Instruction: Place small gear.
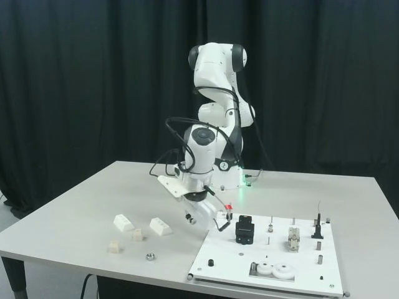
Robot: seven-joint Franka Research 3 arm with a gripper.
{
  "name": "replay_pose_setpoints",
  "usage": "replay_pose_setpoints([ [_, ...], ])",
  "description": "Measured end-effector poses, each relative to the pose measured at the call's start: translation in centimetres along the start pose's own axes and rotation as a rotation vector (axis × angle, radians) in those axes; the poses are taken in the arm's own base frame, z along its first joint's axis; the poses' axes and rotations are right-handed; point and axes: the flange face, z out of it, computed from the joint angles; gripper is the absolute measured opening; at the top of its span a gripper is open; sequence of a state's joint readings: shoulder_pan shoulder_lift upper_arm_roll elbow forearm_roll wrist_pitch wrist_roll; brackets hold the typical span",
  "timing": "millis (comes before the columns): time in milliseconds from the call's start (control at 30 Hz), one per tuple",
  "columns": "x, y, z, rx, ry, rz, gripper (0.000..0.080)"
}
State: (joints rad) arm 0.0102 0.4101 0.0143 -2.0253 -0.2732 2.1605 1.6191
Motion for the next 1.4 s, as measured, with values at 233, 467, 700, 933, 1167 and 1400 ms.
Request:
replay_pose_setpoints([
  [233, 1.8, 0.3, 0.6, 0.06, -0.008, 0.045, 0.0135],
  [467, 3.3, 0.5, 1.3, 0.097, -0.052, 0.109, 0.0135],
  [700, 4.0, 0.8, 2.2, 0.141, -0.091, 0.153, 0.0135],
  [933, 4.4, 1.1, 3.0, 0.185, -0.106, 0.177, 0.0135],
  [1167, 4.4, 1.3, 3.9, 0.22, -0.117, 0.193, 0.0135],
  [1400, 4.3, 1.5, 4.2, 0.236, -0.123, 0.202, 0.0135],
])
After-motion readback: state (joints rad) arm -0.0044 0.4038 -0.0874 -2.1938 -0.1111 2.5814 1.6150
